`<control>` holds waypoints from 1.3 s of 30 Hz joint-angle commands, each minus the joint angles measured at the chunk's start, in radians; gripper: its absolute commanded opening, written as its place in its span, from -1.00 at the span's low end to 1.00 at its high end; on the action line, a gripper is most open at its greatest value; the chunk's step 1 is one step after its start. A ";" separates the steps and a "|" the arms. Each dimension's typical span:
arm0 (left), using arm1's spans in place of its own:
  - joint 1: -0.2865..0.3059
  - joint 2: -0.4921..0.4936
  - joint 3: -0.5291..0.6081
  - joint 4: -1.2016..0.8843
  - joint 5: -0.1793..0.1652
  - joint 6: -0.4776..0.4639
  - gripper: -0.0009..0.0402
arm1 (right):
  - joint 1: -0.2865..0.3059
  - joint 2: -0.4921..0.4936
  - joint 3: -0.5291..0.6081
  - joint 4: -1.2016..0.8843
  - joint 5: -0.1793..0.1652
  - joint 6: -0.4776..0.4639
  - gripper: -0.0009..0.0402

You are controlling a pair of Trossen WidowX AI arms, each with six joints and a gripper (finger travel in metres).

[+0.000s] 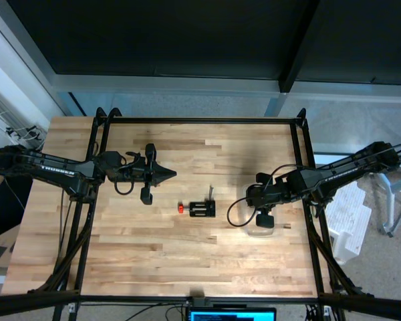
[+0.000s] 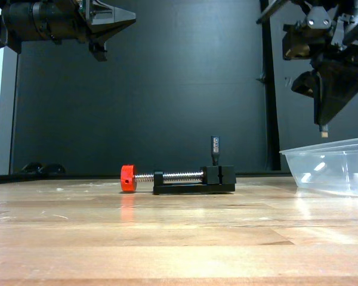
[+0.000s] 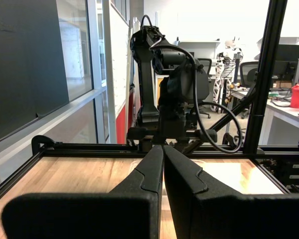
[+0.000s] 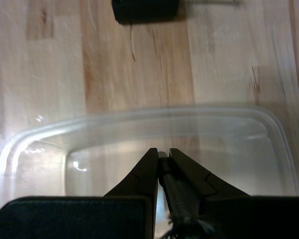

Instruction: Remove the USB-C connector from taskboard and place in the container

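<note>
While the left pincer point(image 2: 131, 22) hovers closed at upper left, the right pincer point(image 4: 160, 152), clamped on the USB-C connector point(image 4: 164, 169) above the container point(image 4: 139, 113), should descend before letting go.

Two end effectors point(image 3: 163, 149) point(image 4: 162, 153); one taskboard point(image 1: 202, 208), container point(image 2: 334, 173), USB-C connector point(image 4: 166, 174)

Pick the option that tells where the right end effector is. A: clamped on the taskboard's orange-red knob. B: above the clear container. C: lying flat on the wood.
B: the right end effector hangs over the container, shut on what looks like the USB-C connector, while the left end effector hovers shut, high and to the left of the taskboard.
</note>
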 commanded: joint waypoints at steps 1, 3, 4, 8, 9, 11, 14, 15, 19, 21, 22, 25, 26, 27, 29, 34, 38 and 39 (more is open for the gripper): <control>0.000 0.000 0.000 0.000 0.000 0.000 -0.96 | 0.000 -0.002 -0.011 0.000 0.003 0.000 -0.90; 0.000 0.000 0.000 0.000 0.000 0.000 -0.96 | 0.000 -0.001 -0.013 0.000 0.003 0.000 -0.86; 0.000 0.000 0.000 0.000 0.000 0.000 -0.96 | 0.000 -0.002 -0.013 0.000 0.004 -0.002 -0.83; 0.000 0.000 0.000 0.000 0.000 0.000 -0.96 | 0.000 -0.002 -0.013 0.000 0.019 -0.003 -0.72; 0.000 0.000 0.000 0.000 0.000 0.000 -0.96 | 0.000 -0.002 -0.013 0.000 0.019 -0.003 -0.70; 0.000 0.000 0.000 0.000 0.000 0.000 -0.96 | 0.000 -0.001 -0.013 0.000 0.019 -0.004 -0.65; 0.000 0.000 0.000 0.000 0.000 0.000 -0.96 | 0.000 -0.001 -0.013 0.000 0.019 -0.004 -0.59; 0.000 0.000 0.000 0.000 0.000 0.000 -0.96 | 0.000 -0.001 -0.013 -0.001 0.019 -0.004 -0.56; 0.000 0.000 0.000 0.000 0.000 0.000 -0.96 | 0.000 -0.001 -0.013 -0.001 0.019 -0.004 -0.46; 0.000 0.000 0.000 0.000 0.000 0.000 -0.96 | 0.000 -0.001 -0.013 -0.001 0.019 -0.004 -0.42; 0.000 0.000 0.000 0.000 0.000 0.000 -0.96 | 0.000 -0.002 -0.013 -0.001 0.019 -0.004 -0.41; 0.000 0.000 0.000 0.000 0.000 0.000 -0.96 | 0.000 -0.001 -0.013 -0.001 0.018 -0.004 -0.36; 0.000 0.000 0.000 0.000 0.000 0.000 -0.96 | 0.000 -0.001 -0.013 -0.001 0.018 -0.004 -0.35; 0.000 0.000 0.000 0.000 0.000 0.000 -0.96 | 0.000 -0.002 -0.013 -0.001 0.018 -0.004 -0.34; 0.000 0.000 0.000 0.000 0.000 0.000 -0.96 | 0.000 -0.002 -0.013 -0.001 0.018 -0.004 -0.33; 0.000 0.000 0.000 0.000 0.000 0.000 -0.96 | 0.000 -0.001 0.002 -0.001 0.016 -0.013 -0.33; 0.000 0.000 0.000 0.000 0.000 0.000 -0.96 | 0.000 -0.002 0.036 -0.002 0.017 -0.029 -0.37; 0.000 0.000 0.000 0.000 0.000 0.000 -0.96 | 0.000 -0.004 0.046 -0.002 0.018 -0.032 -0.38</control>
